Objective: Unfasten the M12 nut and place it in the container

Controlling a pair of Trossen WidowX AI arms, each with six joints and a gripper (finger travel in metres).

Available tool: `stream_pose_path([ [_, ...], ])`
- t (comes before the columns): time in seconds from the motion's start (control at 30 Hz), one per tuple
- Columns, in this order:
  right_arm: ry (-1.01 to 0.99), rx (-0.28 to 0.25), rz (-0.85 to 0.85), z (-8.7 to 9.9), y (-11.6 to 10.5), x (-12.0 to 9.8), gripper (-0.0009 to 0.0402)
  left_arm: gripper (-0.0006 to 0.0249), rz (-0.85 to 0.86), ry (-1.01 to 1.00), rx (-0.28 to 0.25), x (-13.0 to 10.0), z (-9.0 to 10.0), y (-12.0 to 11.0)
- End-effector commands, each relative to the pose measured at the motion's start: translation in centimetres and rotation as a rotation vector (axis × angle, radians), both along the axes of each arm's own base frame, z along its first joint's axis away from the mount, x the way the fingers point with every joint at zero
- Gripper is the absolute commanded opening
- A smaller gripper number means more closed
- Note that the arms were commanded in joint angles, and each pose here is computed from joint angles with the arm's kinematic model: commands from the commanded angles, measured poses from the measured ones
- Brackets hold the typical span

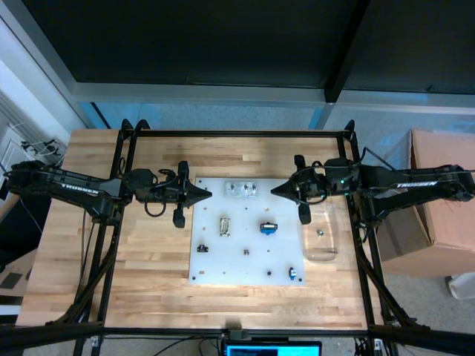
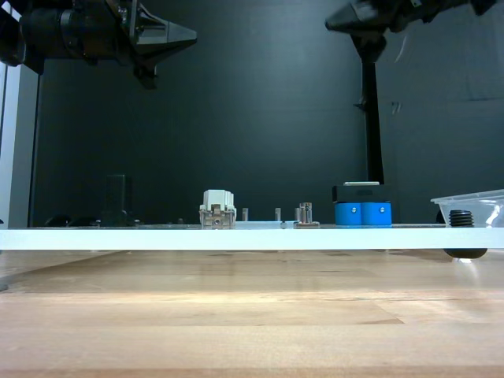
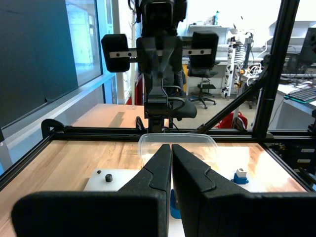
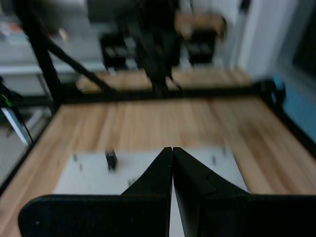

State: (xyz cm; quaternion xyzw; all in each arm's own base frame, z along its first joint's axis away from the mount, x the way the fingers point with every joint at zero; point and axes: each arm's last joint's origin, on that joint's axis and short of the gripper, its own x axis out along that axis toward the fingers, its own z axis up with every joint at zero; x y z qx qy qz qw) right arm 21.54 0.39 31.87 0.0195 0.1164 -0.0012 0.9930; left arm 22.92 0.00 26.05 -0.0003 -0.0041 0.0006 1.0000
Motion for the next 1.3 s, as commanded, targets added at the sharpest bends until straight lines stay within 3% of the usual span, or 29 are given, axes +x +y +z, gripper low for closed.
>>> stream_pose_path([
  [0.03,-0.139,-0.023,0.005,-0.9,0.0,0.3,0.0000,0.0000,0.000,0.000,0.000,0.0,0.0,0.0],
  [0.17,-0.235,-0.023,-0.023,-2.3,-0.2,0.2,0.0000,0.0000,0.000,0.000,0.000,0.0,0.0,0.0],
  [0.3,-0.226,0.004,-0.043,-3.5,-0.7,0.1,0.0000,0.0000,0.000,0.000,0.000,0.0,0.0,0.0],
  [0.63,-0.198,0.010,-0.041,-5.4,-0.8,-0.2,0.0000,0.0000,0.000,0.000,0.000,0.0,0.0,0.0],
  [1.07,-0.247,0.013,-0.021,-4.1,-0.7,-0.1,0.0000,0.0000,0.000,0.000,0.000,0.0,0.0,0.0],
  [1.3,-0.218,0.012,-0.023,-4.4,-0.7,0.0,0.0000,0.0000,0.000,0.000,0.000,0.0,0.0,0.0],
])
